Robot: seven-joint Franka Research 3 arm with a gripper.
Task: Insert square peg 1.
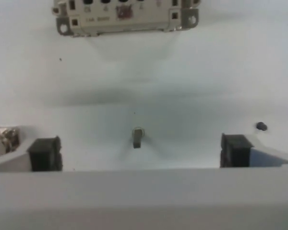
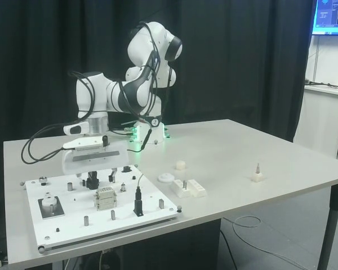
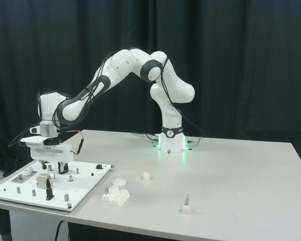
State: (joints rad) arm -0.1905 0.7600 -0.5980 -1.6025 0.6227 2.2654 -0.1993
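Gripper (image 1: pixel 137 155): fingers (image 1: pixel 44 154) spread apart, nothing between them, hovering low over the white board (image 2: pixel 96 211). Peg (image 1: pixel 137 137): small, grey, upright on the board, directly below, midway between the fingertips. Connector block (image 1: pixel 125 17): on the board, ahead of the gripper, well apart from the peg.

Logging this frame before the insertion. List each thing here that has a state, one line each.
gripper: open, fingers wide apart, holding nothing, low over the white board
small peg: upright on the board, between the fingers, not gripped
grey connector block: resting on the board
base light: lit green
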